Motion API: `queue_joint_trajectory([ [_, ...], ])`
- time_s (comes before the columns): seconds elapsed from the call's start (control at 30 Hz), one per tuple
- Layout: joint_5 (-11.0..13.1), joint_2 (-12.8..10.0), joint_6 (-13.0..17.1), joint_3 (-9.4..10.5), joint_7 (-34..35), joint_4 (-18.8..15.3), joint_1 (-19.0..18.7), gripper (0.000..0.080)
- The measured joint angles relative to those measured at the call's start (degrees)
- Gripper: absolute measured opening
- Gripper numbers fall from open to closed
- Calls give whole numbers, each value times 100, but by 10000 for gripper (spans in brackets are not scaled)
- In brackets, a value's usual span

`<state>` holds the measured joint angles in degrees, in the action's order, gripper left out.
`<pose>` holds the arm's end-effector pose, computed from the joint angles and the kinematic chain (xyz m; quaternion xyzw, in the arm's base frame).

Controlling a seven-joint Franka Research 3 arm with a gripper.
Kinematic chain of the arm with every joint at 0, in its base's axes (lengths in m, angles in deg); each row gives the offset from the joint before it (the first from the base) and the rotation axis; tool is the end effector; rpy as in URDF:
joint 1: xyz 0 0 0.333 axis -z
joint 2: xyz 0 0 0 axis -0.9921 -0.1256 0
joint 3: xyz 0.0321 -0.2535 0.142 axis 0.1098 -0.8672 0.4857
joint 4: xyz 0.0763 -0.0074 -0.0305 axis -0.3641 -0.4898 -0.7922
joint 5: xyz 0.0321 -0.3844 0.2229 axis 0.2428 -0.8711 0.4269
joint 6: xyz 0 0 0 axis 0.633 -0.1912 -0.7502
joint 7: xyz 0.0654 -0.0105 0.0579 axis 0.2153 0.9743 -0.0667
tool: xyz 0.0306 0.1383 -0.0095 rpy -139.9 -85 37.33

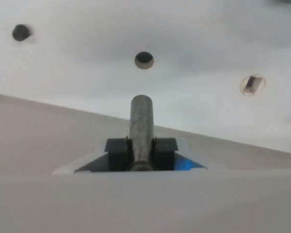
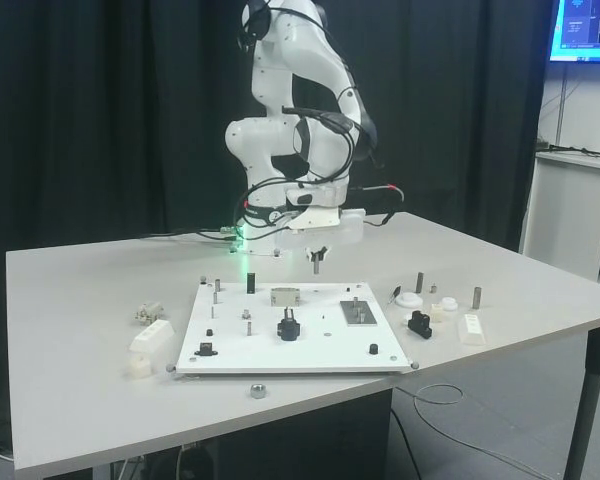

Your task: Place round peg 3.

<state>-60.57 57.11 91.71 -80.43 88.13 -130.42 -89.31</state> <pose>0.4721 -0.0744 0.1616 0.8852 -0.4431 -0.1371 0.0364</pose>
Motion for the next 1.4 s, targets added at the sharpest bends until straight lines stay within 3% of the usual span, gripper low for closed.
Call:
queue_joint_trajectory([
  [0.33, -43, 160, -67, 0, 42, -1, 0, 111],
  [1.4, -65, 184, -19, 0, 43, -1, -9, 111],
])
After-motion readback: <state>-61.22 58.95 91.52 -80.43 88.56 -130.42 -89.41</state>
